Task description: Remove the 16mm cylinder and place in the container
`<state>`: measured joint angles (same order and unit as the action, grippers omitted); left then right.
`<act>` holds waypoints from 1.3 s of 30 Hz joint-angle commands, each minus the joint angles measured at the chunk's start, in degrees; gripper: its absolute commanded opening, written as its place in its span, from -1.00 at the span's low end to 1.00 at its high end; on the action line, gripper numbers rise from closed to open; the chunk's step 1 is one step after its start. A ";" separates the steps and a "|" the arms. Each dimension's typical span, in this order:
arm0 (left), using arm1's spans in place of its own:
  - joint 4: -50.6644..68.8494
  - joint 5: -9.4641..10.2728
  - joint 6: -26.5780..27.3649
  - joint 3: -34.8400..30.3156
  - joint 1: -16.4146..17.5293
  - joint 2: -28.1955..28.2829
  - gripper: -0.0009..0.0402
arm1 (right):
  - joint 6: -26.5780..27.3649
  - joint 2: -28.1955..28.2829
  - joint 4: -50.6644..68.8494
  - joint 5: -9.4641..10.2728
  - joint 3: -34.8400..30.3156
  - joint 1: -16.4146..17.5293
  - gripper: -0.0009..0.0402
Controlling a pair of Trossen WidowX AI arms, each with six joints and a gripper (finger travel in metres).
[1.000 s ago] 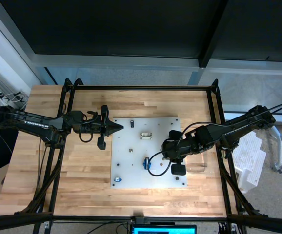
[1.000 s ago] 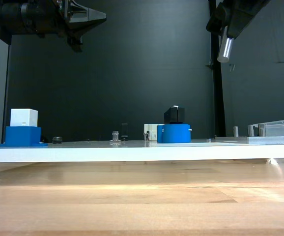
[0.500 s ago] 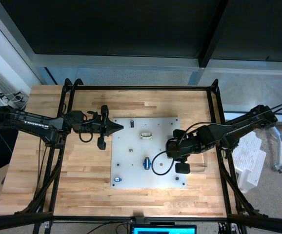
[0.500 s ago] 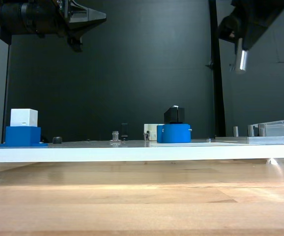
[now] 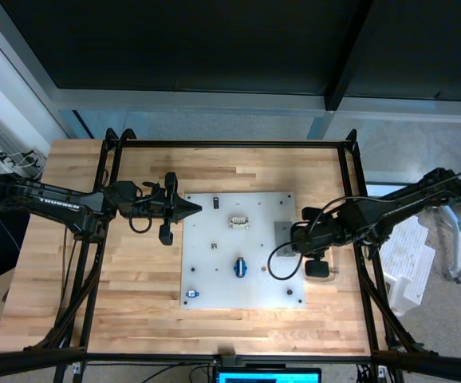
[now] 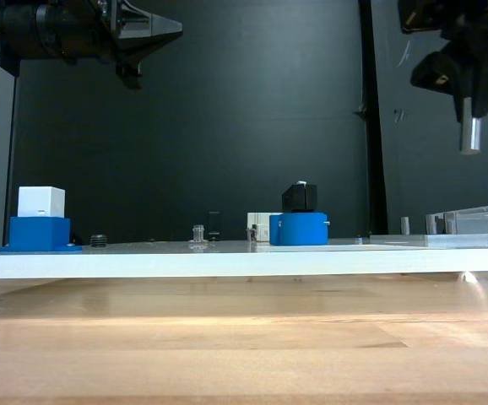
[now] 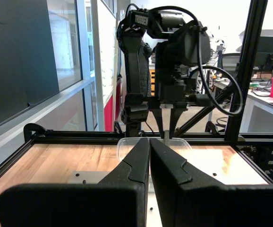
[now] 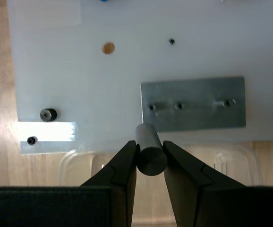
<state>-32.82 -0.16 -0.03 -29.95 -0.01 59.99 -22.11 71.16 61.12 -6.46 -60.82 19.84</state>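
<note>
Cylinder [image 6: 472, 135] – off the board, up in the air, clamped between the two fingers of the right hand [image 8: 149, 147]. It hangs upright, with its lower part sticking out bare below the fingertips. From the low view it is well above both the board and the container, touching neither.

Right wrist view: looking down along the peg, its end lines up with the edge of the white board [image 5: 214, 271], between the grey metal block [image 8: 193, 102] and the near rim of the container [image 8: 231, 156]. The block has three small fasteners in a row. The container is a clear tub, lying on the desk [image 5: 135, 295] just beside the board's right edge.

Right arm reaches in from the right side – its hand sits over the seam of board and container in the high view.

On the board: blue fitting [image 5: 239, 267] near the middle, well apart from the right hand; a tan round spot [image 8: 108, 48] between the fitting and the block; a blue base with a white cube [image 6: 40, 221] at the near left.

Left hand [image 7: 149, 142] – fingers pressed together, gripping nothing, held high over the board's left edge and pointing across toward the right arm.
</note>
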 commanded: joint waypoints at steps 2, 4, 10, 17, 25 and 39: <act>-0.02 -0.02 0.00 0.00 0.02 0.02 -0.96 | -1.73 -3.30 0.44 -0.02 3.15 0.02 -0.95; 0.00 -0.02 0.00 0.00 0.02 0.02 -0.96 | -2.38 -4.81 1.09 -0.02 4.68 0.02 -0.95; 0.00 -0.02 0.00 0.00 0.00 0.02 -0.96 | -6.25 -8.59 5.92 -0.02 9.09 0.02 -0.95; -0.02 -0.02 0.00 0.00 0.02 0.02 -0.96 | -9.99 -11.39 7.72 0.02 13.66 0.02 -0.95; -0.02 -0.02 -0.02 0.00 0.02 0.02 -0.96 | -11.52 -11.80 7.69 0.00 14.93 0.04 -0.95; -0.02 -0.02 -0.02 0.00 0.02 0.02 -0.96 | -14.82 -11.61 7.34 0.00 14.95 0.04 -0.95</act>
<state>-32.84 -0.16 -0.03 -29.93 -0.01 60.01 -36.36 59.35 68.73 -6.46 -45.84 19.86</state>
